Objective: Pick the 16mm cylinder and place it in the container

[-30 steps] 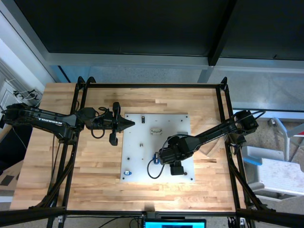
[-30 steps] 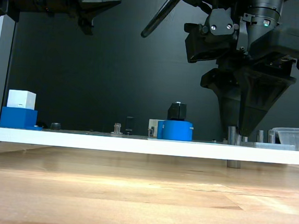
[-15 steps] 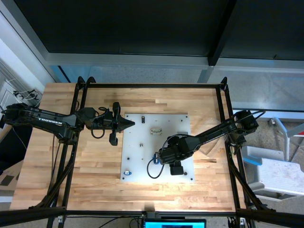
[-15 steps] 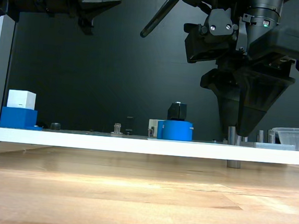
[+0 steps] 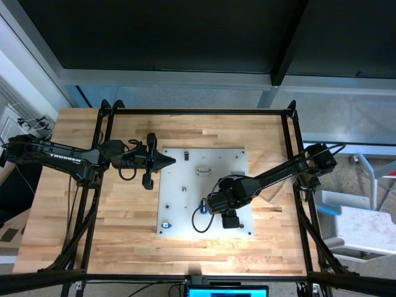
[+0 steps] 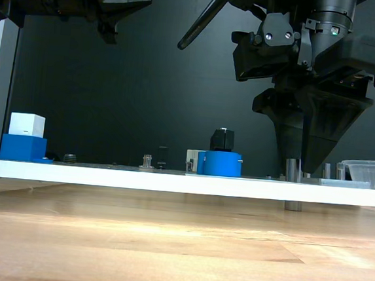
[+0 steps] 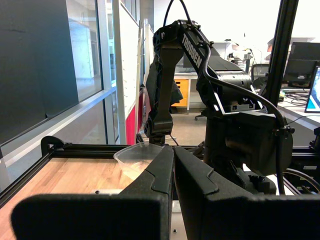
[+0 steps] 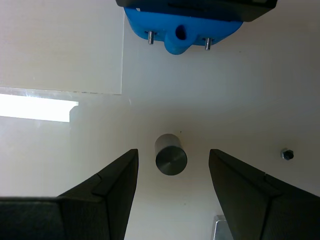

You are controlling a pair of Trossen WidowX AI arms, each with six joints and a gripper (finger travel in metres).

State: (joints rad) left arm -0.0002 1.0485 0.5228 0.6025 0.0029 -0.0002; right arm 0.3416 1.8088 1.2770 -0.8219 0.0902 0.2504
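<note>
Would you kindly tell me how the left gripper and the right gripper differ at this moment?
The left gripper has its jaws shut; the right gripper has them open. The left points level, high at the left edge of the white square board; the right points down over the board, straddling the small silvery-grey metal cylinder. Both are black and hold nothing.

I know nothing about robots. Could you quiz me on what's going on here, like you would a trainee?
1. True or false: the right claw is open, with a finger on either side of the upright 16mm cylinder.
2. Which claw is shut and parked high by the white board's left edge? A: left claw. B: right claw.
3. Fill in: the cylinder is not yet in the ___.
Key: 1 true. 2 A. 3 container.
</note>
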